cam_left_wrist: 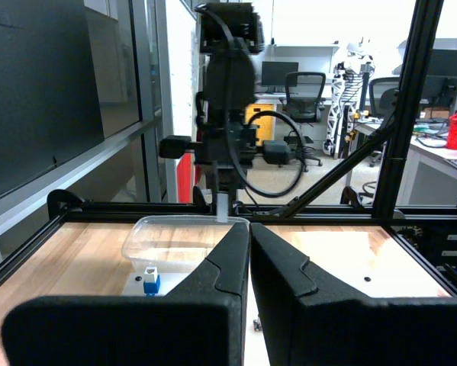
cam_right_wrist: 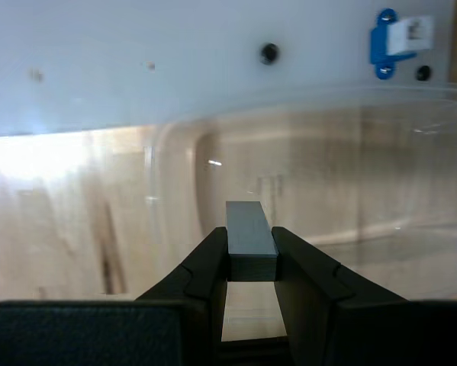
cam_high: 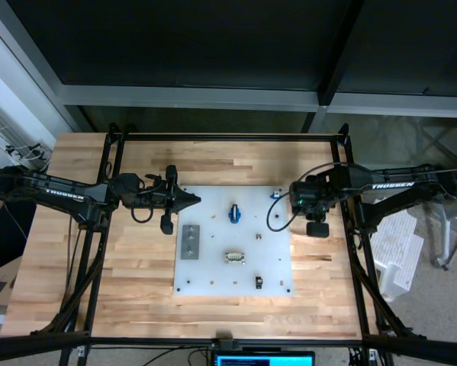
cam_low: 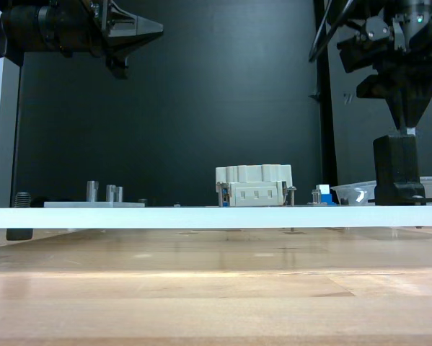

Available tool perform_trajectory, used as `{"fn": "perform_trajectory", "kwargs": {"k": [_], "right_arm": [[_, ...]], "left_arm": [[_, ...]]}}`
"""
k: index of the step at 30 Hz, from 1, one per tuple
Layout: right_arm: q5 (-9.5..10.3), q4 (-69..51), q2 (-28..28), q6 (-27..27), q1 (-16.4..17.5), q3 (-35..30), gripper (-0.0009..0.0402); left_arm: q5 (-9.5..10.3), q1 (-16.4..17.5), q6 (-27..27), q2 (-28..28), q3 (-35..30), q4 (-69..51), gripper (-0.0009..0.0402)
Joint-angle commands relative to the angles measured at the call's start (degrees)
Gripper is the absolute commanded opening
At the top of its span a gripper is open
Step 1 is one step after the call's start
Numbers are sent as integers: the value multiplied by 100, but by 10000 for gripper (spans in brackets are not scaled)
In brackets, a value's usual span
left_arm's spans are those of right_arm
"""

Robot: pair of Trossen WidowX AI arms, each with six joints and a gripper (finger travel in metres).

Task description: Pick the 16mm bar and install on taskboard

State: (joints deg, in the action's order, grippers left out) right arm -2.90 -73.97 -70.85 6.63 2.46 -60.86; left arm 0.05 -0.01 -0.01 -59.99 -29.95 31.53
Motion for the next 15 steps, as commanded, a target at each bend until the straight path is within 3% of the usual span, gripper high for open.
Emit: {"fn": "perform_trajectory", "kwargs": {"k": [1, 7, 15], "right_arm": [[-13, -11, -195, 315, 450, -138, 2], [-35, 7, -704, 986, 1137, -531, 2], [-59, 179, -1268, 1722, 1794, -914, 2]], "left_arm": [[-2, 0, 0, -2, 0, 0, 0], [-2, 0, 0, -2, 0, 0, 0], [-2, 0, 0, -2, 0, 0, 0]]}}
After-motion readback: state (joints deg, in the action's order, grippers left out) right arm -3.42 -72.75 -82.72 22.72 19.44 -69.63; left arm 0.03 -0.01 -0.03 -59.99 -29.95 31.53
